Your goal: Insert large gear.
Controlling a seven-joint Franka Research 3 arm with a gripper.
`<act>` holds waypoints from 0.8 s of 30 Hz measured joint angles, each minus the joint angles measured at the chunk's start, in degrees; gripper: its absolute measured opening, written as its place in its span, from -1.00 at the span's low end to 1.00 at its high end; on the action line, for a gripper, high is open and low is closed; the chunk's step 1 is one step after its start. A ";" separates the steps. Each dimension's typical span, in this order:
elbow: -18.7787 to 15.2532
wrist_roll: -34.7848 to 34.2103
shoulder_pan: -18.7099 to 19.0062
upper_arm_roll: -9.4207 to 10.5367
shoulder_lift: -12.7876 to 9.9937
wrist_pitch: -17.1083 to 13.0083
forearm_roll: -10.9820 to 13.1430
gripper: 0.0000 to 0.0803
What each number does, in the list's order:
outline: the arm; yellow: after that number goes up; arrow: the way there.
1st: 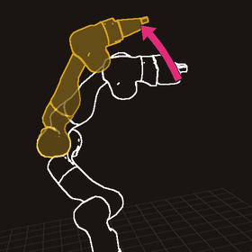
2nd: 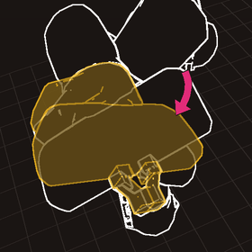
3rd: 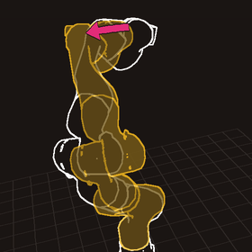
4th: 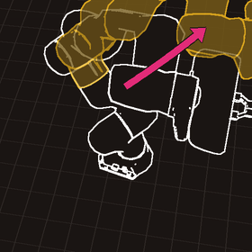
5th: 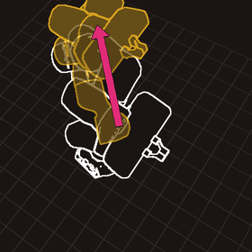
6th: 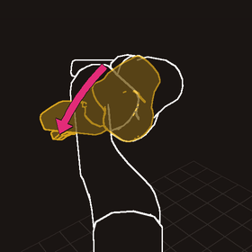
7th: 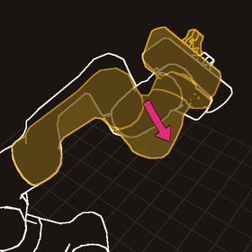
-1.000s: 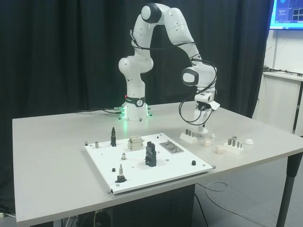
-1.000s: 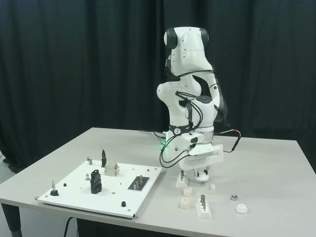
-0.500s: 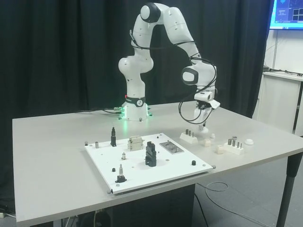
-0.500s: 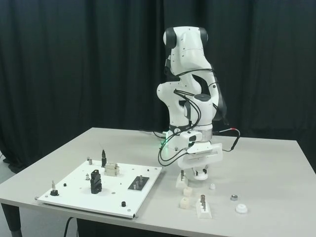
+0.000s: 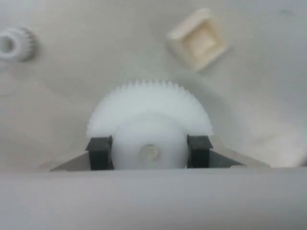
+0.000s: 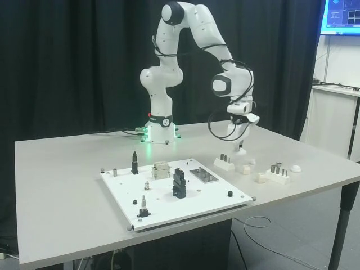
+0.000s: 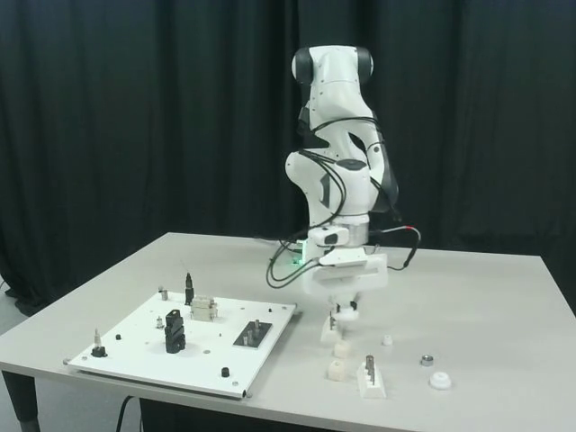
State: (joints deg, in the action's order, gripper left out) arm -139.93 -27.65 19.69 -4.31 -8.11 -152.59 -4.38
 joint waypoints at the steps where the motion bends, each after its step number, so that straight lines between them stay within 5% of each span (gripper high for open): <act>1: 0.07 0.56 -0.49 -0.10 0.27 0.03 -0.35 -0.18; 18: 1.02 13.11 -9.34 -0.38 2.73 0.29 -1.02 -0.18; 24: 1.23 12.84 -11.44 -0.42 2.72 0.29 -0.35 -0.18</act>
State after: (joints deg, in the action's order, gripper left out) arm -138.70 -14.82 8.25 -4.73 -5.39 -152.30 -4.74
